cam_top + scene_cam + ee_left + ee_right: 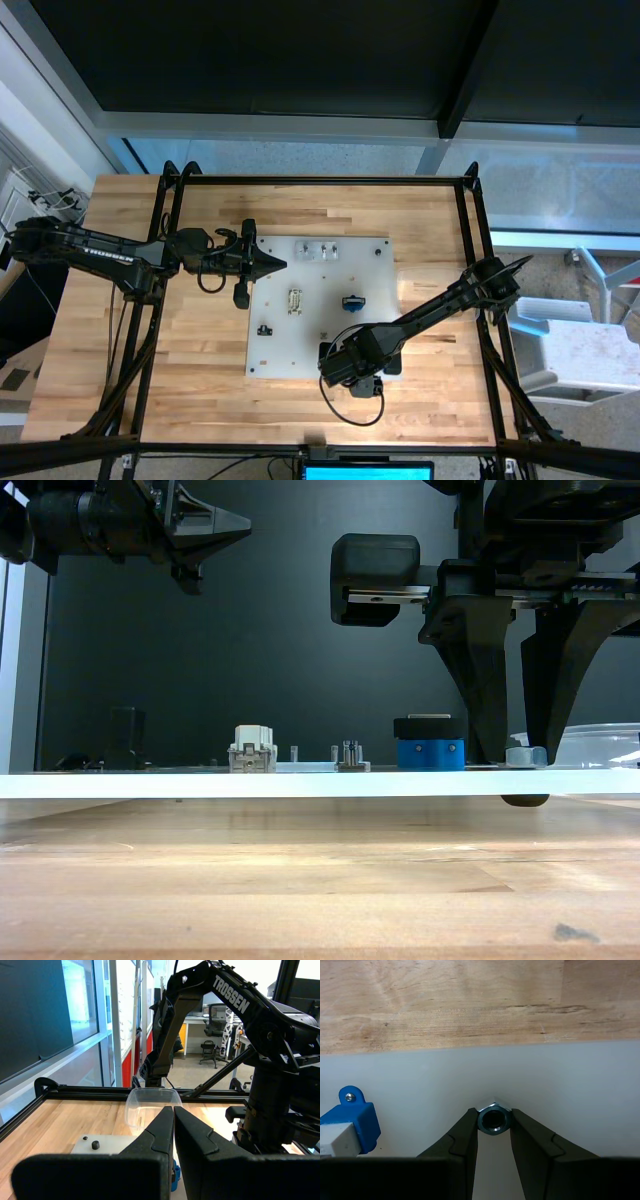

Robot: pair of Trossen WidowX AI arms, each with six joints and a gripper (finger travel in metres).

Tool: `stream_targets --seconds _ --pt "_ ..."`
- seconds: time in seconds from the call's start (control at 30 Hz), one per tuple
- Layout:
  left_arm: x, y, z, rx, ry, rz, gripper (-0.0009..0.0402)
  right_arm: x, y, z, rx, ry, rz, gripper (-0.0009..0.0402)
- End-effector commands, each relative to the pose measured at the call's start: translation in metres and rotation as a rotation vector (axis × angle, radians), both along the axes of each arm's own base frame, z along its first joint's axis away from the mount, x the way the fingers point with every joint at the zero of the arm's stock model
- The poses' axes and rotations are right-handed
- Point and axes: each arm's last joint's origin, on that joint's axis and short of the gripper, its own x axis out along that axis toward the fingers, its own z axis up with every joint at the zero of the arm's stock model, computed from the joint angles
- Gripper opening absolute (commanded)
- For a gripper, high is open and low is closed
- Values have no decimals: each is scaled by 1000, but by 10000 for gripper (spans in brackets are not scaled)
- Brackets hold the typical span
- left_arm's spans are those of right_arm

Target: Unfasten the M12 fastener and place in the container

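The small silver M12 nut sits low on the white board near its near right edge, and my right gripper is shut on it, one fingertip on each side. The low view shows the nut at board level between the black fingers; no stud ribs show, so I cannot tell if it is on its stud. Just behind stands the clear container, whose inside I cannot see. From above, the right gripper hides the nut. My left gripper hovers shut and holding nothing over the board's far left edge.
A blue connector block stands on the board just left of the right gripper. A grey connector and small silver posts sit mid-board. The black frame rims the wooden table.
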Motion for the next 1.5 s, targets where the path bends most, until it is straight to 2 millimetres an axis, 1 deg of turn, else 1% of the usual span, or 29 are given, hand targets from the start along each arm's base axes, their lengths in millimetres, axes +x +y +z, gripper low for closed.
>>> stream_targets --seconds 0.03,0.27,0.37,0.43,0.53,0.63,0.73,0.83,0.9,1.0,1.13,1.23,1.33,1.43,1.5 --pt "0 0 0 0 -1 0 0 -1 0 0 -1 5 0 53" --pt "0 0 0 0 -1 0 0 -2 0 5 3 -5 1 165" --pt "0 0 0 0 -1 0 0 -4 0 10 7 -9 -14 199" --pt "0 0 0 0 -1 0 0 -6 -1 14 15 -13 -55 215" --pt "0 0 0 0 -1 0 0 -9 -1 22 30 -18 -139 224" --pt "0 0 0 0 -1 0 0 -13 -2 30 55 -19 -302 223" --pt "0 0 0 0 -1 0 0 -15 -3 36 102 -25 -580 212" --pt "0 0 0 0 -1 0 0 -16 -4 39 152 -26 -877 191" --pt "0 0 0 0 -1 0 0 -18 -4 42 178 -21 -1018 171" --pt "0 0 0 0 -1 0 0 -22 -4 40 214 13 -1161 131" --pt "0 0 0 0 -1 0 0 -25 -4 33 253 28 -1298 60" --pt "0 0 0 0 -1 0 0 -25 -3 28 286 51 -1339 -5" --pt "0 0 0 0 -1 0 0 -24 -2 22 306 70 -1381 8" --pt "0 0 0 0 -1 0 0 -24 -2 16 310 78 -1390 -3" --pt "0 0 0 0 -1 0 0 -25 -2 12 318 75 -1397 1"
